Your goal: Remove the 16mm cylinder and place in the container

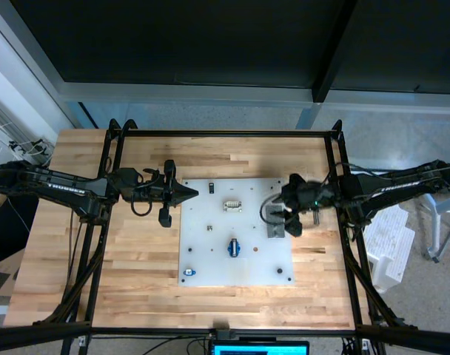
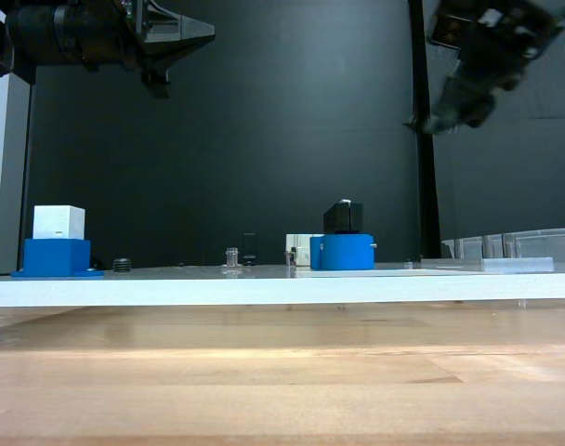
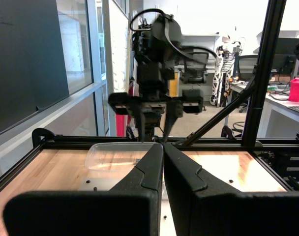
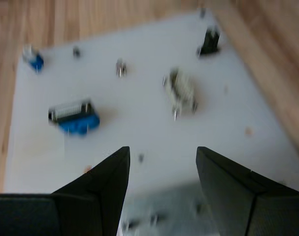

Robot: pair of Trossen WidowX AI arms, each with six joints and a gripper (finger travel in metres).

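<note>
From above, the left pincer (image 1: 188,191), fingers pressed together, is held at the left edge of the large white board (image 1: 247,262). The right pincer (image 1: 284,218) is held over its right edge. The short dark grey 16mm cylinder (image 1: 209,227) is stood upright on the board between them. At desk height, the shallow see-through container (image 2: 529,243) is seen at the right. In the right wrist view, the right pincer's fingers are spread apart above the board.
</note>
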